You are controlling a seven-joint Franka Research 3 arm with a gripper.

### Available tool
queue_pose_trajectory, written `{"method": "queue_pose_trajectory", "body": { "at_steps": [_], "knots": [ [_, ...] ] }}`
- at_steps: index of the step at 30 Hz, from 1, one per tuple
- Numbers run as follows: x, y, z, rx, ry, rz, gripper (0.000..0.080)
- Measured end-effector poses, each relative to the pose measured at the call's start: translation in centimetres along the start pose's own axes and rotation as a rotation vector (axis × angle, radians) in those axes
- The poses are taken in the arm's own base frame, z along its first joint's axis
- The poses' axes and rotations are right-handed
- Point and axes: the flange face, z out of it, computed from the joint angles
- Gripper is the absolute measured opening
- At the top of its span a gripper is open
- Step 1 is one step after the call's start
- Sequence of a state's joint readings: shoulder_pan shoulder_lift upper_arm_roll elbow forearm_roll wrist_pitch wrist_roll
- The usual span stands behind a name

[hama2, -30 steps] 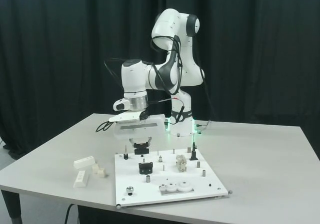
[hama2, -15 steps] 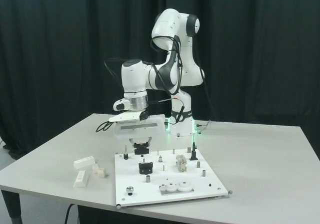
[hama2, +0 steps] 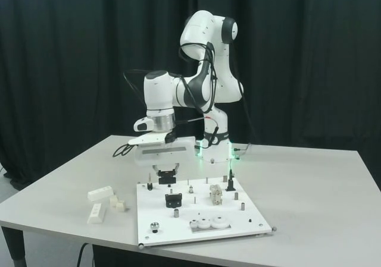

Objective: Place D-SUB.

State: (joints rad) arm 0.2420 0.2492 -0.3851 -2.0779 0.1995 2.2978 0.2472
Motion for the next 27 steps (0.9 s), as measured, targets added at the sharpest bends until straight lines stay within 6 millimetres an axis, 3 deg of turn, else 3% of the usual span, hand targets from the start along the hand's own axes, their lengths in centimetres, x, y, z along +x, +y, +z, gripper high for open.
{"method": "queue_pose_trajectory", "body": {
  "at_steps": [12,27],
  "knots": [
    [2.0,4.0,0.1,-0.046,0.045,0.046,0.0379],
    [5.4,12.5,1.4,-0.107,0.123,0.062,0.0379]
  ]
}}
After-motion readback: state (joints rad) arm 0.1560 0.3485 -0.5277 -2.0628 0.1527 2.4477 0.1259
